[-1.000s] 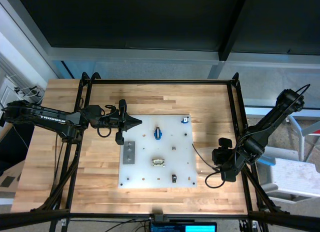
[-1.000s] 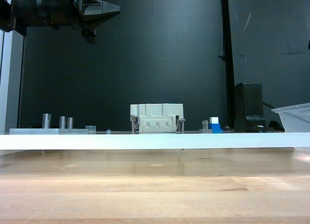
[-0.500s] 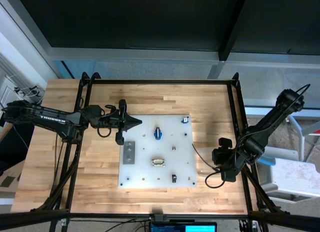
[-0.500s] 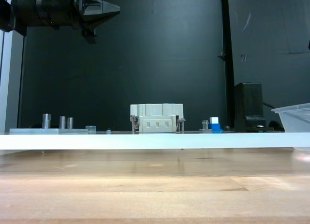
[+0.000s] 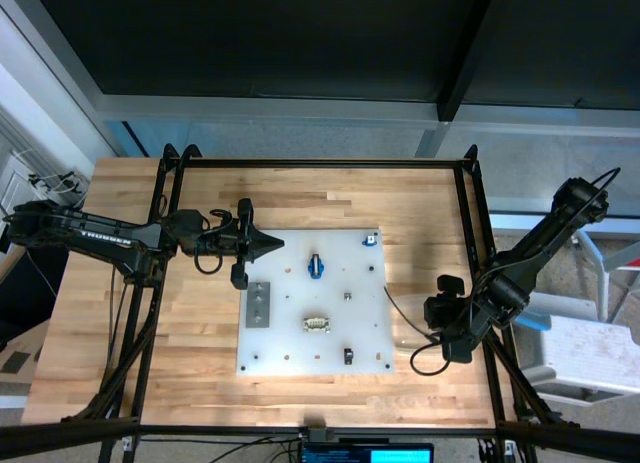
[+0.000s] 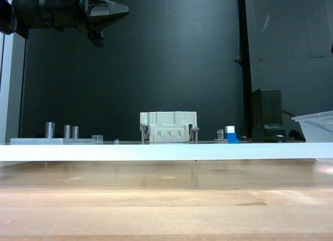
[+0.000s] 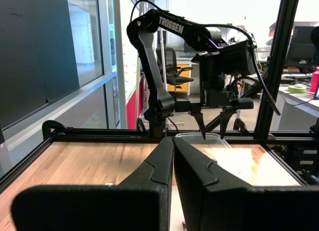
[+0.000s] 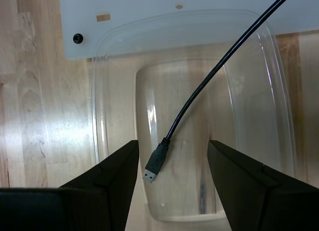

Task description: Remove the USB connector from the USB hub and place in the container

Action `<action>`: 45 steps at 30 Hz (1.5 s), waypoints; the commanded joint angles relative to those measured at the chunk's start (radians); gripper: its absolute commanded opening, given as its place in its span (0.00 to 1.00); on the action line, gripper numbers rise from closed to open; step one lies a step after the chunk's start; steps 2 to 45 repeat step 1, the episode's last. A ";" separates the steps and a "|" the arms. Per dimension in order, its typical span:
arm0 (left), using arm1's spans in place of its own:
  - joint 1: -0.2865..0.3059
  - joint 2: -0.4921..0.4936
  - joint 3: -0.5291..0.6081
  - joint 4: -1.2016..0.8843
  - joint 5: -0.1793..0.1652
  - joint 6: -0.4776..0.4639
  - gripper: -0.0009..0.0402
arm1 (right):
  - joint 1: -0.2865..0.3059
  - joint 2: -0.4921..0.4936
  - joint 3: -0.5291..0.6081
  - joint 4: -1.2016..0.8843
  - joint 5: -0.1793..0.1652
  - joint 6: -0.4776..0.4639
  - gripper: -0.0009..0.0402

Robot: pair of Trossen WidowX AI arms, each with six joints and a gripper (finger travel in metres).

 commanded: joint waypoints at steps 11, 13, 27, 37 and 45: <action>0.000 0.000 0.000 0.000 0.000 0.000 0.02 | 0.000 0.000 0.000 0.000 0.000 0.000 0.49; 0.000 0.000 0.000 0.000 0.000 0.000 0.02 | 0.000 0.000 0.000 0.000 0.000 0.000 0.49; 0.000 0.000 0.000 0.000 0.000 0.000 0.02 | 0.000 0.000 0.000 0.000 0.000 0.000 0.49; 0.000 0.000 0.000 0.000 0.000 0.000 0.02 | 0.000 0.000 0.000 0.000 0.000 0.000 0.49; 0.000 0.000 0.000 0.000 0.000 0.000 0.02 | 0.000 0.000 0.000 0.000 0.000 0.000 0.49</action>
